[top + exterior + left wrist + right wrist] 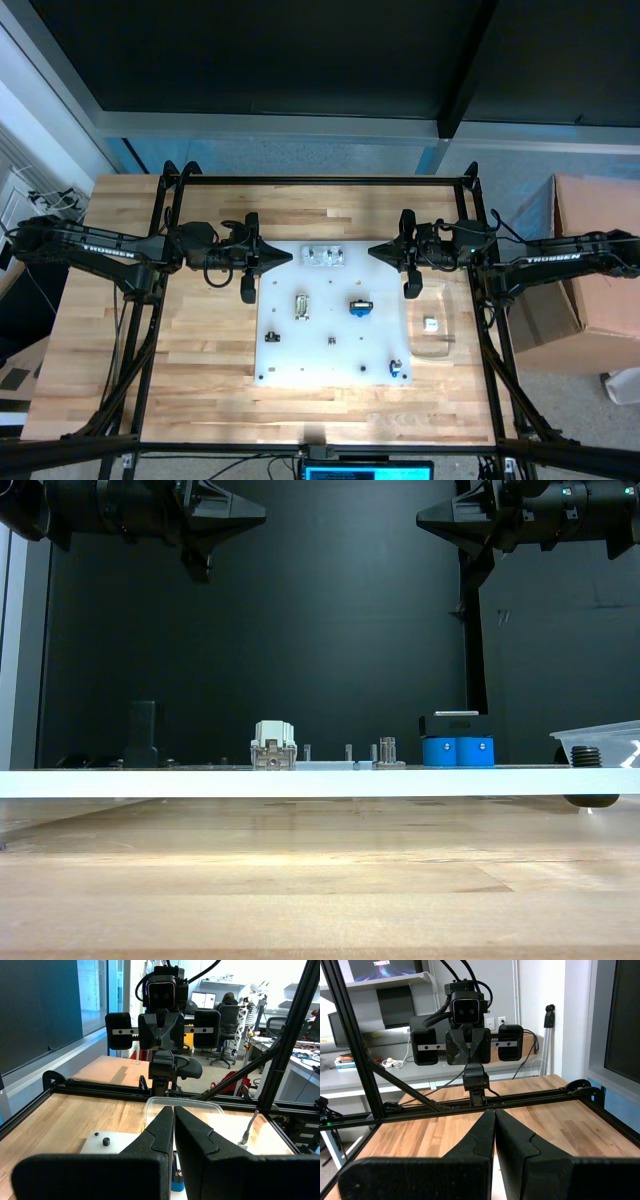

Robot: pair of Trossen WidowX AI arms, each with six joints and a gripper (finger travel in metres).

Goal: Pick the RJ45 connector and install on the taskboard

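Observation:
The small blue jack [397, 368] sits at the white board's [285, 350] near right corner, and a grey piece lies over its top. In the left wrist view a thin grey cable [247, 1132] stands up near that corner. The connector looks seated there; how deep, I cannot tell. The white block [430, 324] in the clear tray [445, 350] has nothing dark on it. My left gripper [290, 256] hangs shut and holds nothing, high over the board's far left edge. My right gripper [370, 250] hangs shut and holds nothing, high over the far right edge.
Other fittings stand on the board: a white socket [301, 306], a larger blue part [360, 307] and a clear piece [323, 256] at the far edge. A black frame [320, 181] rings the table. A cardboard box [590, 270] stands off to the right.

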